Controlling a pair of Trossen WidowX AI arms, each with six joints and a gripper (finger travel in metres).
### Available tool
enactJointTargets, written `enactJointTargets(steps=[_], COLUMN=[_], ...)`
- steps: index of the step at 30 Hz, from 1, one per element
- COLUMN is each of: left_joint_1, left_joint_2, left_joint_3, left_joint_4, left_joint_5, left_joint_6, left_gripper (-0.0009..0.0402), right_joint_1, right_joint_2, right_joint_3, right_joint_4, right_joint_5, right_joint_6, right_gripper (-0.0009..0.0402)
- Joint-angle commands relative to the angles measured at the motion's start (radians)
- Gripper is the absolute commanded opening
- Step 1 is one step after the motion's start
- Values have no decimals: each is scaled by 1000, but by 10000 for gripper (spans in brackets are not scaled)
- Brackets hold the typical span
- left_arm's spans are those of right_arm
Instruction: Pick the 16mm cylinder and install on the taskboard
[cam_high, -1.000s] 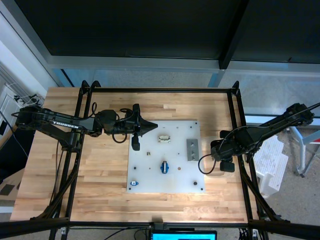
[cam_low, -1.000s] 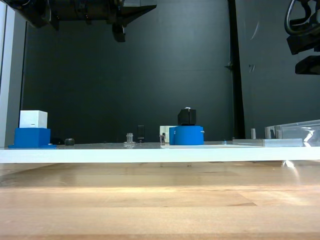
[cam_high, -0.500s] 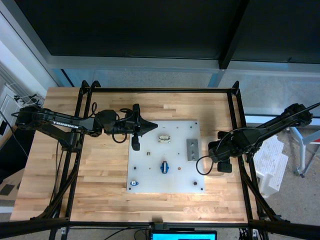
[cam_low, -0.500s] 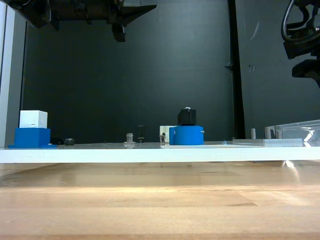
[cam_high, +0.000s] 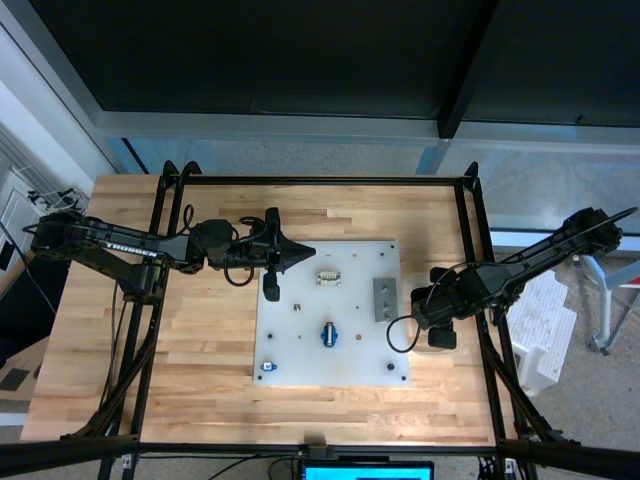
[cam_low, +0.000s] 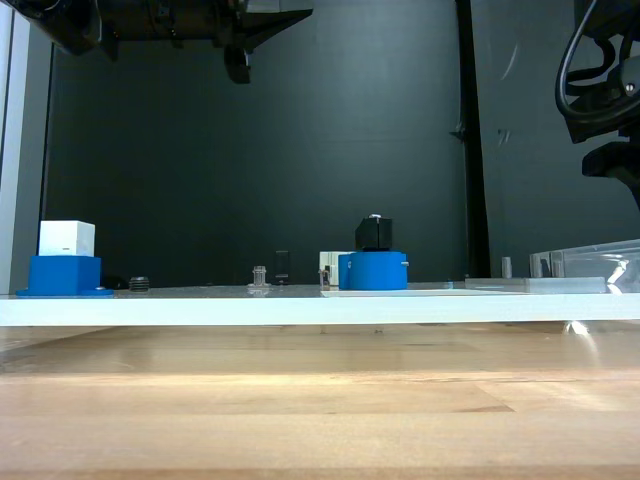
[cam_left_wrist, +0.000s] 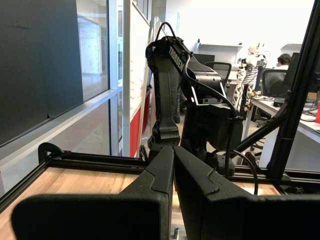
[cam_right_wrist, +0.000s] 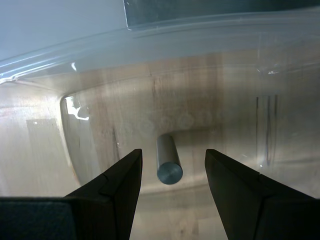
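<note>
The 16mm cylinder (cam_right_wrist: 168, 160), a short silver-grey peg, lies on its side on the floor of a clear plastic tray (cam_right_wrist: 210, 45). My right gripper (cam_high: 433, 318) hangs above it, open, with one dark finger (cam_right_wrist: 120, 185) on each side of the peg and not touching it. In the high view the peg is hidden under that gripper. The white taskboard (cam_high: 300, 345) lies mid-table, just left of the tray. My left gripper (cam_high: 306, 252) hovers high over the board's far left corner, its fingers (cam_left_wrist: 165, 165) pressed together on nothing.
The board carries a grey metal block (cam_high: 385, 298), a blue fitting (cam_high: 328, 335), a beige connector (cam_high: 327, 277) and a small blue-and-white piece (cam_high: 265, 368). A black frame (cam_high: 470, 230) runs around the table. The tray's wall (cam_low: 598, 262) rises at the board's right edge.
My right arm has moved left and come lower over the tray. The left arm has not moved.
</note>
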Motion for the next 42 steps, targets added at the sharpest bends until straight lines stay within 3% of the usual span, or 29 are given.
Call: enactJointTargets(steps=[1, 24, 42], left_joint_1=[0, 0, 0], left_joint_2=[0, 0, 0], left_joint_3=[0, 0, 0], left_joint_4=[0, 0, 0], left_joint_5=[0, 0, 0], left_joint_6=[0, 0, 0], left_gripper=[0, 0, 0], right_joint_1=[0, -5, -8], right_joint_2=[3, 3, 3], right_joint_3=[-9, -88, -97], right_joint_4=[16, 104, 117], right_joint_5=[0, 10, 10], right_joint_6=[9, 60, 60], right_gripper=[173, 170, 84])
